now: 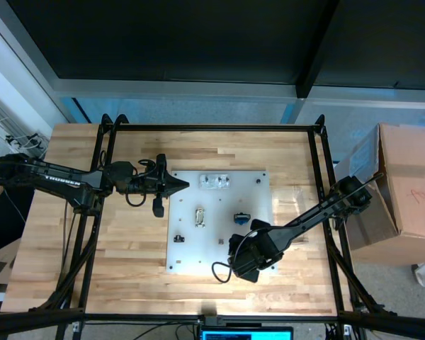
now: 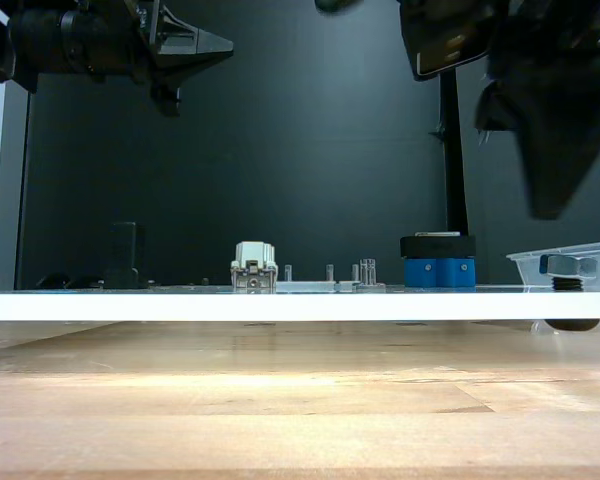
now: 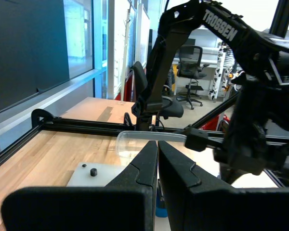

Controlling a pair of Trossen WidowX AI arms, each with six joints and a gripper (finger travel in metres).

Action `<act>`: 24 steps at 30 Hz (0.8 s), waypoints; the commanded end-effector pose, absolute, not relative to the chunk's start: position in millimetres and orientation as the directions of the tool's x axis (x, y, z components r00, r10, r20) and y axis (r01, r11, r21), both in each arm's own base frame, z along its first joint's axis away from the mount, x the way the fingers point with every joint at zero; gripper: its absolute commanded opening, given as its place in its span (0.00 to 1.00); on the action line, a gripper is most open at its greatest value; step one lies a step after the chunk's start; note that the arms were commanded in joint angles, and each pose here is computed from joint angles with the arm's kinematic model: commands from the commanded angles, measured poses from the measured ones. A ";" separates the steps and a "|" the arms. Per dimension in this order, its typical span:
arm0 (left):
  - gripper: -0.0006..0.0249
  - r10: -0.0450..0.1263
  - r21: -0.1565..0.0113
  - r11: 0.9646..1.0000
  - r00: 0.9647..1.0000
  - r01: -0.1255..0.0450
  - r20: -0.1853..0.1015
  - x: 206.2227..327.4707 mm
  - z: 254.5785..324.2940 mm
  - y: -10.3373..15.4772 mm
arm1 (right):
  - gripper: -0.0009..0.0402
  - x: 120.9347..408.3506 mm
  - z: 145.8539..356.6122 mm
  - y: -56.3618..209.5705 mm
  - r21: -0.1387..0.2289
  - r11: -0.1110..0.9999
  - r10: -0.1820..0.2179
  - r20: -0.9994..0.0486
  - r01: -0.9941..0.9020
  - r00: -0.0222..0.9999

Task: Unfasten the M12 nut and place it in the container

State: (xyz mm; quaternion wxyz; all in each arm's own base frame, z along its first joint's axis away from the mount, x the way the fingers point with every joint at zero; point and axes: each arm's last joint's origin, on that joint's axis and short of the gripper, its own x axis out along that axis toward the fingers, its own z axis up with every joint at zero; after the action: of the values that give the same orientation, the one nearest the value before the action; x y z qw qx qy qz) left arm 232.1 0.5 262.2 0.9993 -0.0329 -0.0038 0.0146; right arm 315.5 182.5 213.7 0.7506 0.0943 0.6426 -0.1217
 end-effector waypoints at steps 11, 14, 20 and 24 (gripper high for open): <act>0.02 0.029 -0.066 0.997 1.000 -0.028 0.007 232.2 262.2 0.6 | 0.13 323.4 232.8 188.8 0.113 0.852 0.021 -0.983 0.512 0.182; 0.02 0.029 -0.066 0.997 1.000 -0.028 0.008 232.2 262.3 0.6 | 0.23 325.5 227.3 189.7 0.106 0.838 0.015 -0.985 0.535 0.171; 0.02 0.029 -0.066 0.997 1.000 -0.028 0.008 232.2 262.2 0.6 | 0.46 331.5 213.1 191.8 0.091 0.813 0.003 -0.988 0.575 0.152; 0.02 0.029 -0.066 0.997 1.000 -0.028 0.008 232.2 262.2 0.6 | 0.60 335.2 201.9 192.9 0.078 0.806 0.005 -0.992 0.587 0.125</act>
State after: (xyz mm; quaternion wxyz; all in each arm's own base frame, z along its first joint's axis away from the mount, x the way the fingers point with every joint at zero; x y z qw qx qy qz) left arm 232.1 0.5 262.3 0.9994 -0.0328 -0.0044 0.0142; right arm 334.6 192.8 205.4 0.7159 0.2348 0.6263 -0.2004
